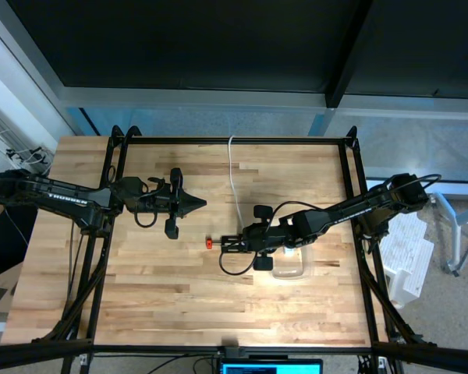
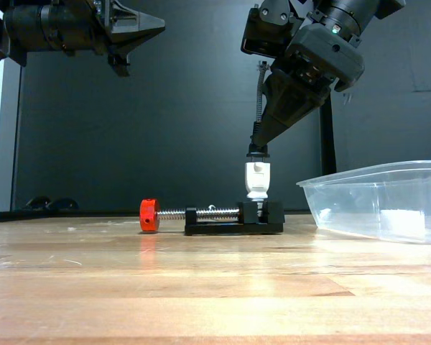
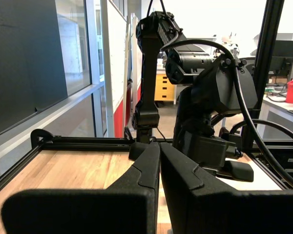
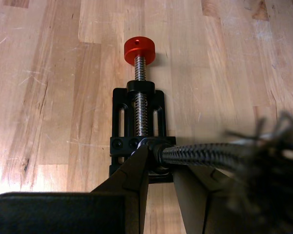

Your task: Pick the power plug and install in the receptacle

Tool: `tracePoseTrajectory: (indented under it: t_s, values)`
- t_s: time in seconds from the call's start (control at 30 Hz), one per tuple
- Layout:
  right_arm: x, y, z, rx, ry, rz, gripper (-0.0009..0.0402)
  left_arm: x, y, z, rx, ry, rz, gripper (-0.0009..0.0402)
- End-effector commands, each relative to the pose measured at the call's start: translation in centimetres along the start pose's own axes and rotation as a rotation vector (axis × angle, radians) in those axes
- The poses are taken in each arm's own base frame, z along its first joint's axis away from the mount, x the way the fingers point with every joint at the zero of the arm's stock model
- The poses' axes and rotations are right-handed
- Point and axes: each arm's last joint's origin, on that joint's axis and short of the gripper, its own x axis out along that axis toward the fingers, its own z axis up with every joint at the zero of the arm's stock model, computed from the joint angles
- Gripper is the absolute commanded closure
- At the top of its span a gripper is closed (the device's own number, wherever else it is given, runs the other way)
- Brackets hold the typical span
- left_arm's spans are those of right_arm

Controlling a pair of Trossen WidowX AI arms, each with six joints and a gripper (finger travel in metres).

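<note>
**Plug pinched directly over the socket**

Your wooden table sits before a dark wall; near its middle your right gripper points down, fingers pinched narrow on the power plug; the plug sits directly above the white receptacle and appears to touch its top; the receptacle stands upright in the black clamp block; the red knob lies left of it, the clear tray right; your left gripper hangs high, well apart to the left, fingers pressed together on nothing.

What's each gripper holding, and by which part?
Right gripper pinches the power plug by its black body, at the receptacle. Left gripper, parked high at left, holds nothing.
</note>
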Motion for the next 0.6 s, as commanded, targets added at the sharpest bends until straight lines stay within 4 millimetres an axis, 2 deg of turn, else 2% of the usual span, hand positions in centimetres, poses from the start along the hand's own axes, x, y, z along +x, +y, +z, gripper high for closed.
tracePoseTrajectory:
  t_s: [0.03,0.6]
  values:
    - [0.42,-0.04,-0.44,-0.006,0.018,0.003,0.0393,0.01,0.01,0.00,0.000,0.000,0.000,0.0393]
    - [1.08,-0.28,-1.24,-0.003,0.023,-0.003,0.0393,0.01,0.01,0.00,0.000,0.000,0.000,0.0393]
